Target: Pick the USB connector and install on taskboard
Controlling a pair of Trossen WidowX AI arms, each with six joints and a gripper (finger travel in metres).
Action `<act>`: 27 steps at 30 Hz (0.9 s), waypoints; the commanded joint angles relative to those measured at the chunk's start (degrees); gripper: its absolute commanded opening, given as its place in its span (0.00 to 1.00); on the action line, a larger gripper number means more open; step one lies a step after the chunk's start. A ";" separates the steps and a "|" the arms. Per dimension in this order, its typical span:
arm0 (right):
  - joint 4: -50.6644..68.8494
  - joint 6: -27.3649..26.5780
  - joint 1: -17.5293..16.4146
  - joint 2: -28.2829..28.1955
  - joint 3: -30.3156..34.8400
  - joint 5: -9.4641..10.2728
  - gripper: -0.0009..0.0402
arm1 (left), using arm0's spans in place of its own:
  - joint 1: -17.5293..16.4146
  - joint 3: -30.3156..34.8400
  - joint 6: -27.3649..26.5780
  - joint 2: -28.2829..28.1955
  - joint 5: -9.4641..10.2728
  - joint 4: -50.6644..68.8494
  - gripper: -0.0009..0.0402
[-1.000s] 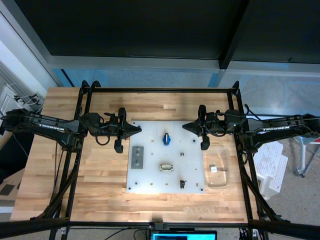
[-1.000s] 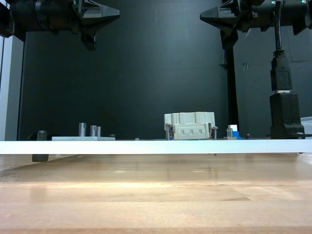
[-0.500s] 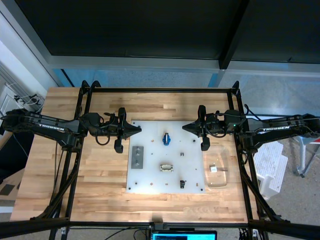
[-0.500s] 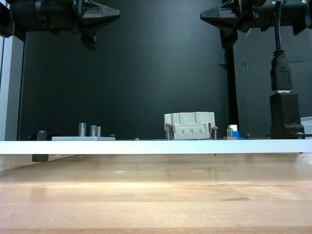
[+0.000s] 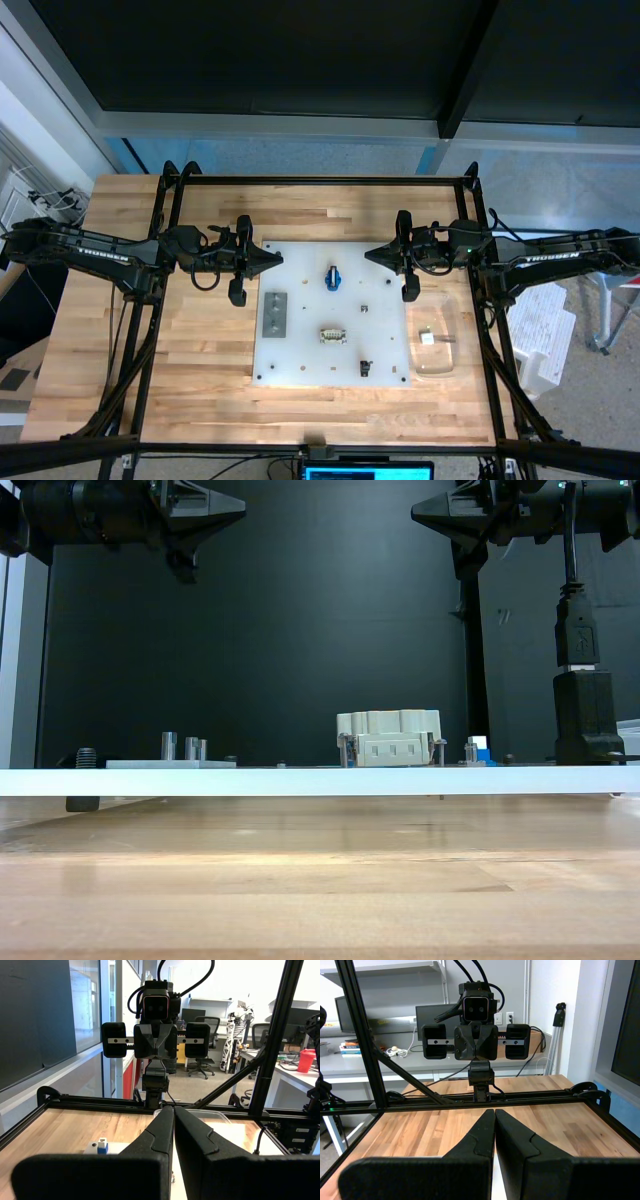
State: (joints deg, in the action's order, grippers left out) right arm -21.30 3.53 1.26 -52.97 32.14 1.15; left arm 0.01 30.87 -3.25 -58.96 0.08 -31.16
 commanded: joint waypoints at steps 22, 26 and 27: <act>0.46 0.04 -0.02 0.00 0.02 -0.04 0.02 | 0.00 0.00 0.02 0.00 -0.02 -0.02 0.02; 1.46 0.04 -0.02 0.00 -0.02 -0.04 0.02 | 0.00 0.00 0.02 0.00 -0.02 -0.02 0.02; 1.44 0.04 0.00 0.00 -0.07 -0.02 0.02 | -0.02 0.02 0.02 0.00 -0.02 -0.02 0.02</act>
